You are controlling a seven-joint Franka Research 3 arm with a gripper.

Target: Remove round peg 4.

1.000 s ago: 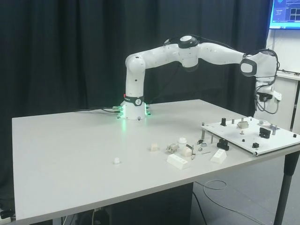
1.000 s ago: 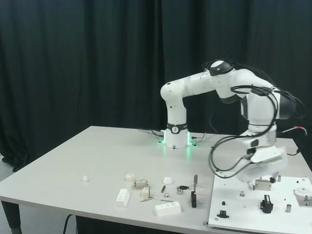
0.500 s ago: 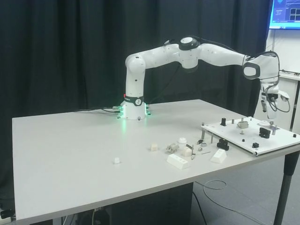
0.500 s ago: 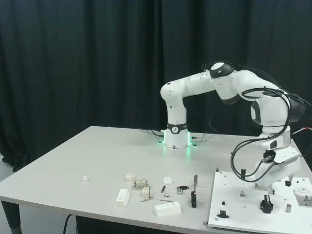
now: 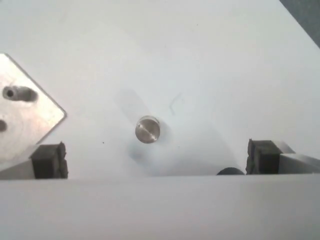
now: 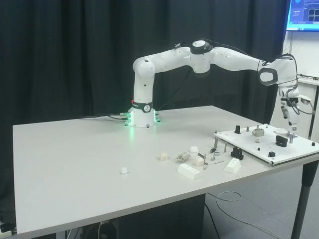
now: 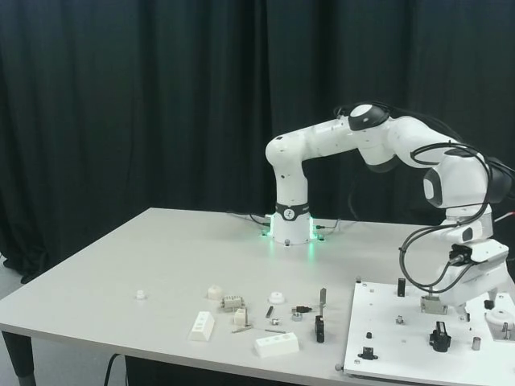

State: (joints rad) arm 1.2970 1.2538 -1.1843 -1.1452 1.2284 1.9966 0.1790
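Note:
In the wrist view a small round grey metal peg (image 5: pixel 147 129) stands upright in the white board, seen end-on. My gripper (image 5: pixel 155 158) is open above it, and the peg lies close to the line between the two black fingertips (image 5: pixel 48 160), nearer one of them. Nothing is held. In the first room view the gripper (image 6: pixel 290 119) hangs over the far right end of the white board (image 6: pixel 299 152). The second room view has the gripper (image 7: pixel 480 301) low over the board's (image 7: pixel 402 358) right part.
A grey metal block (image 5: pixel 20 115) with a pin sits on the board near one fingertip. Black and grey fittings (image 6: pixel 256 132) stand across the board. Several loose white and black parts (image 6: pixel 194 159) lie on the grey table (image 6: pixel 75 159) left of the board.
The arm has swung from over the board's middle to its far right end. The gripper has dropped closer to the board.

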